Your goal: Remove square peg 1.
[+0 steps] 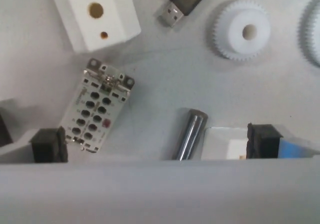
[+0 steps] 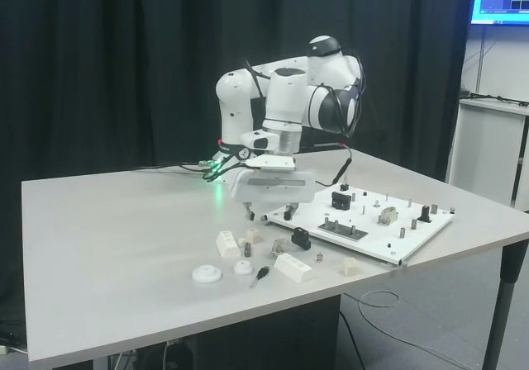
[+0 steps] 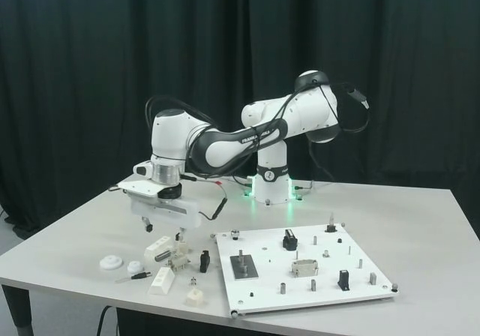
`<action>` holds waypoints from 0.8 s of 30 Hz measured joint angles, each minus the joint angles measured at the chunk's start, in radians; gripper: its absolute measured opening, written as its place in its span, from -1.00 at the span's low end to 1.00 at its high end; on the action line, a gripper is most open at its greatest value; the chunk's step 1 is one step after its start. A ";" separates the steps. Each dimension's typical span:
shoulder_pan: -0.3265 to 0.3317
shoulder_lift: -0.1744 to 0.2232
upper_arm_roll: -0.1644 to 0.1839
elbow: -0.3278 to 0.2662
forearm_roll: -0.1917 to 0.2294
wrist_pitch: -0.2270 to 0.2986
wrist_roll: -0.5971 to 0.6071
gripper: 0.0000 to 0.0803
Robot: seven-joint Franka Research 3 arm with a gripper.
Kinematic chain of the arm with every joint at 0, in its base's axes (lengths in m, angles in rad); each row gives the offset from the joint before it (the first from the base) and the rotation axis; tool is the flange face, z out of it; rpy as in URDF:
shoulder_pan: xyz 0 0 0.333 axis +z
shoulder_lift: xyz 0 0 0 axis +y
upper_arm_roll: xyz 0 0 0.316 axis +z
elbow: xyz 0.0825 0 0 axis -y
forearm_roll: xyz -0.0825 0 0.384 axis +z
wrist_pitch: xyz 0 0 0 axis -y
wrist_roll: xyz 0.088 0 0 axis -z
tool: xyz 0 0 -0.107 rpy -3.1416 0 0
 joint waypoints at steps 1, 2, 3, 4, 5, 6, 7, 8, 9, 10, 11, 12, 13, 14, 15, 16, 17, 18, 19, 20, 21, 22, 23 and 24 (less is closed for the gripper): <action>0.000 0.000 0.000 0.002 -0.001 -0.001 -0.007 0.99; 0.000 0.000 -0.001 0.004 -0.002 -0.003 -0.015 0.99; 0.000 0.000 -0.001 0.006 -0.002 -0.005 -0.023 0.99; 0.001 -0.001 -0.002 0.008 -0.002 -0.008 -0.031 0.99; 0.001 -0.001 -0.002 0.010 -0.003 -0.011 -0.038 0.99; 0.002 -0.001 -0.003 0.012 -0.003 -0.015 -0.046 0.99; 0.002 -0.001 -0.003 0.014 -0.003 -0.020 -0.052 0.99; 0.003 -0.001 -0.004 0.016 -0.003 -0.025 -0.057 0.99; 0.004 -0.001 -0.005 0.017 -0.003 -0.030 -0.062 0.99; 0.006 -0.001 -0.006 0.018 -0.003 -0.037 -0.067 0.99; 0.008 -0.001 -0.007 0.019 -0.003 -0.042 -0.071 0.99; 0.010 -0.001 -0.008 0.019 -0.003 -0.046 -0.074 0.99; 0.012 -0.001 -0.009 0.019 -0.003 -0.050 -0.076 0.99; 0.014 -0.001 -0.010 0.019 -0.003 -0.053 -0.078 0.99; 0.016 -0.001 -0.010 0.019 -0.003 -0.055 -0.080 0.99; 0.018 -0.001 -0.010 0.019 -0.004 -0.057 -0.080 0.99; 0.020 -0.001 -0.010 0.019 -0.004 -0.057 -0.081 0.99; 0.022 -0.001 -0.010 0.019 -0.005 -0.057 -0.081 0.99; 0.024 -0.001 -0.011 0.019 -0.006 -0.057 -0.081 0.99; 0.025 -0.001 -0.011 0.019 -0.007 -0.057 -0.081 0.99; 0.027 -0.001 -0.011 0.019 -0.009 -0.058 -0.081 0.99; 0.029 -0.001 -0.011 0.019 -0.010 -0.058 -0.081 0.99; 0.030 -0.001 -0.011 0.019 -0.011 -0.058 -0.081 0.99; 0.031 -0.001 -0.011 0.019 -0.011 -0.058 -0.081 0.99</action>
